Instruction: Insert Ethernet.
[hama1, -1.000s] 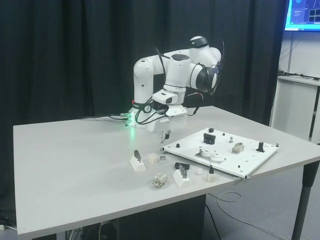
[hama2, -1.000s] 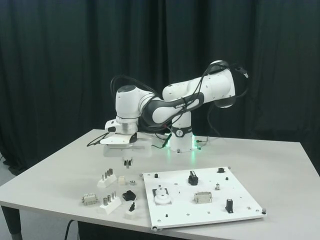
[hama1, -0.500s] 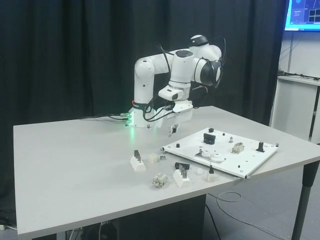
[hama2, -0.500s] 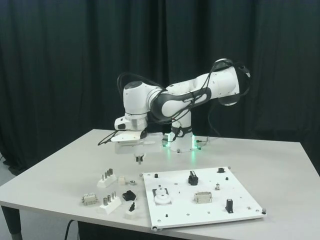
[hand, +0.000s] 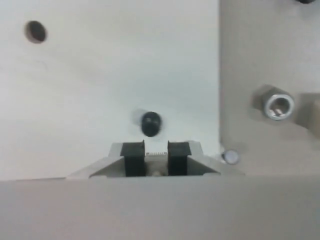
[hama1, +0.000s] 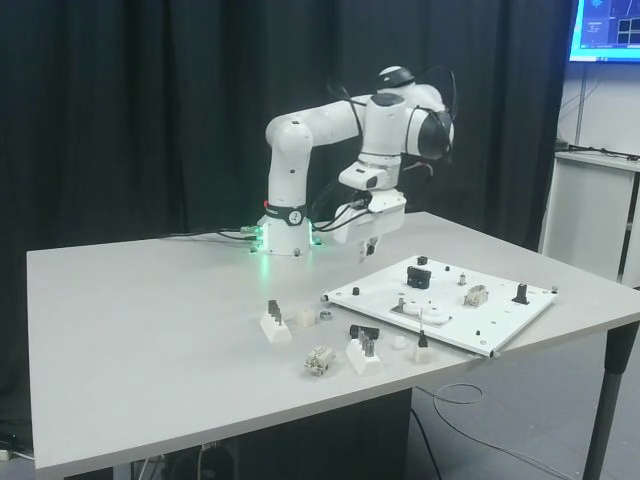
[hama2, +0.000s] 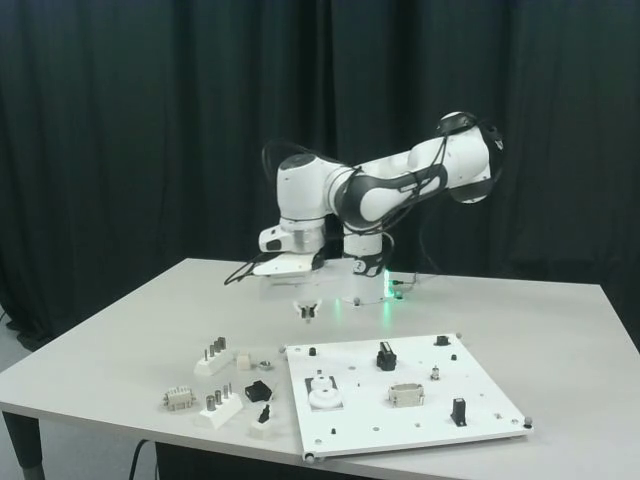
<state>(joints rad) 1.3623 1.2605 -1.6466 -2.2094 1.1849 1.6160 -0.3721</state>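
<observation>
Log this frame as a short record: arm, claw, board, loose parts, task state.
arm: raised above the table, reaching toward the board
claw: hangs over the board's near corner, clear of it; a small part sits between its fingers, too small to identify
board: white, flat on the table, with fixtures mounted on it
loose parts: clustered on the table beside the board
task state: nothing inserted yet; claw not at any socket

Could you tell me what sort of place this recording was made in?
Probably a robotics lab: a white arm bolted on a grey table, a white board of sockets and connectors, black curtains behind, and a screen on the wall.
</observation>
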